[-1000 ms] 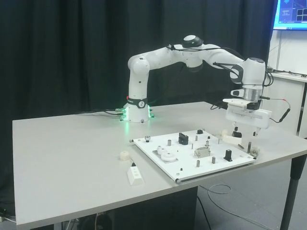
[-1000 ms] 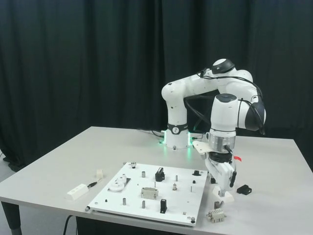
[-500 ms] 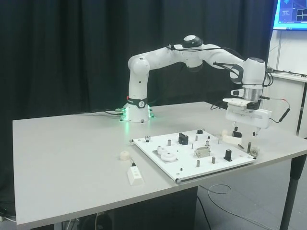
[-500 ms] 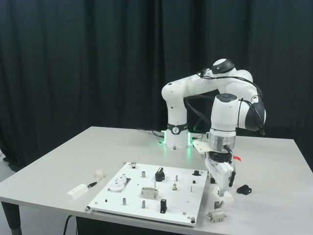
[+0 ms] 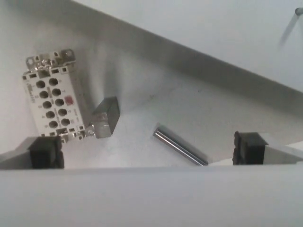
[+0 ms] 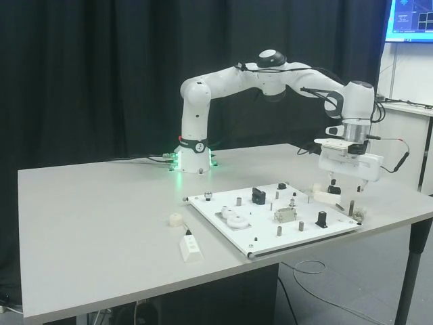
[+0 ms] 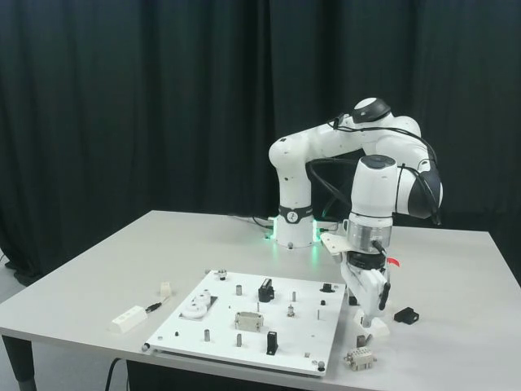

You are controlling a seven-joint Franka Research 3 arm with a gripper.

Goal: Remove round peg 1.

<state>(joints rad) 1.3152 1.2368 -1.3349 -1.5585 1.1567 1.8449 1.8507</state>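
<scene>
Arm: white Franka arm (image 6: 270,78), bolted at the far side of the grey surface (image 6: 95,203), green light at its base (image 6: 177,161); reaches out over the surface beside the board's edge.

Tool: tool (image 5: 147,150) hangs above the surface, clear of it, pointing down; the black fingertips (image 5: 46,152) stand wide apart with nothing between them. In the second room view the tool (image 7: 368,319) is just off the board's side edge.

Round peg: slim grey metal pin (image 5: 180,146) lying flat on the surface, loose, below the gap between the fingertips and nearer one of them; touched by neither.

Connector: white multi-pin connector block (image 5: 52,99) with two rows of holes, lying on the surface near the peg, apart from it; also seen at the surface's front edge (image 7: 358,358).

Metal block: small grey block (image 5: 106,117), just beside the connector, between it and the peg.

Board: white assembly board (image 7: 244,326) on the surface, carrying white gears (image 7: 195,307), a black part (image 7: 265,291), a grey metal fitting (image 7: 248,321) and several upright pegs (image 7: 238,289).

Loose items: black clip (image 7: 404,314) on the surface beyond the tool; white rectangular part (image 6: 191,248) and small white piece (image 6: 175,219) on the other side of the board.
</scene>
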